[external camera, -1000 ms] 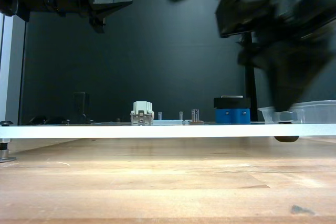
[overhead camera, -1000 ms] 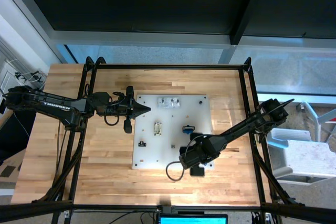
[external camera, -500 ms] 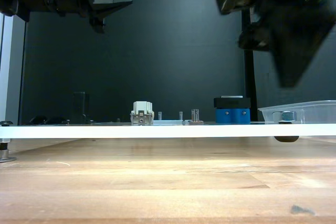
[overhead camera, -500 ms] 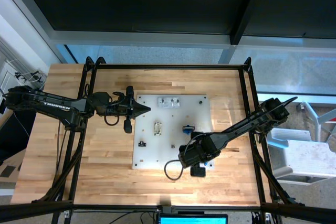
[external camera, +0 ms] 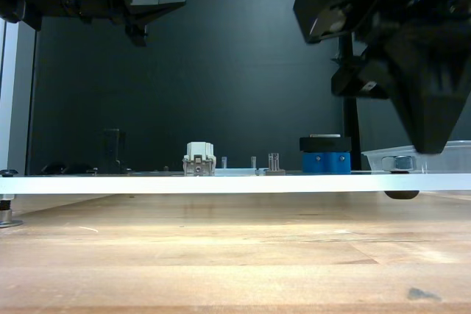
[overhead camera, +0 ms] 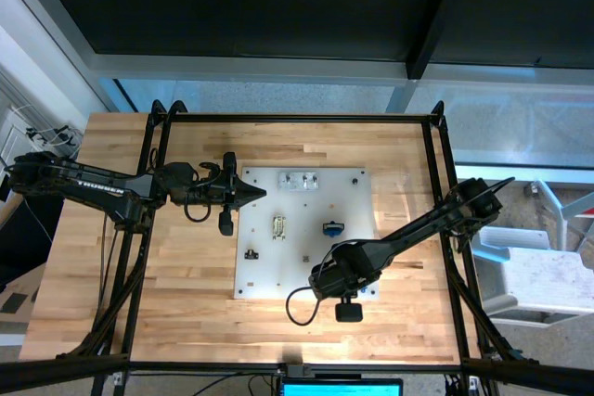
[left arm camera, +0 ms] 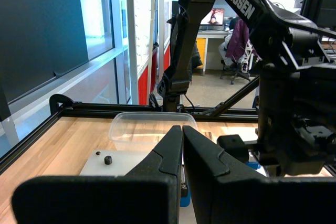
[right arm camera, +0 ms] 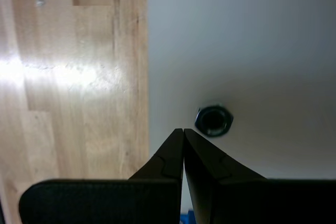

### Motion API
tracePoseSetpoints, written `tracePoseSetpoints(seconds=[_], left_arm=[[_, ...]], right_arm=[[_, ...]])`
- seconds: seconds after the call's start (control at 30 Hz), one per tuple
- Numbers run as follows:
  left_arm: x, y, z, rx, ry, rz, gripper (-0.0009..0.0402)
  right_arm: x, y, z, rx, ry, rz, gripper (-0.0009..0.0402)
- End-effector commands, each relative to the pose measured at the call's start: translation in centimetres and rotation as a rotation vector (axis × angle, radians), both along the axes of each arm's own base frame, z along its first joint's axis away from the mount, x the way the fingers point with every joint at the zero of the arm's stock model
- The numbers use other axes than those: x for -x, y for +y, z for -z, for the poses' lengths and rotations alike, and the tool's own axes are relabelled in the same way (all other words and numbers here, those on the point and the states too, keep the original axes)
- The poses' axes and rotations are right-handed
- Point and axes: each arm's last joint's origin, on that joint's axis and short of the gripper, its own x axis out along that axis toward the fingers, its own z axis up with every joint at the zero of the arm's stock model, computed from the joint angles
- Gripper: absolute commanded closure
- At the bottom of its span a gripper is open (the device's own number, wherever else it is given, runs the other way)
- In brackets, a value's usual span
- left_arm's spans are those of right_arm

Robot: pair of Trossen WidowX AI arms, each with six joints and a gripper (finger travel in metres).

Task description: Unfasten the M12 fastener and place in the container

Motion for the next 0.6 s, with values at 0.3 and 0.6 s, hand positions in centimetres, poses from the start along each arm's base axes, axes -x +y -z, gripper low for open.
tracePoseSetpoints(seconds=[0.3,0.6], left_arm=[[0.0,0.0,0.0,0.0,-0.001,0.0,0.0393],[0.0,0.0,0.0,0.0,0.0,0.0,0.0393]], right_arm=[[0.0,-0.7,0.5,0.132,-0.025,0.064,0.0393],[0.4,-1.4,-0.8,0.284,-0.041,0.135,0.0393]])
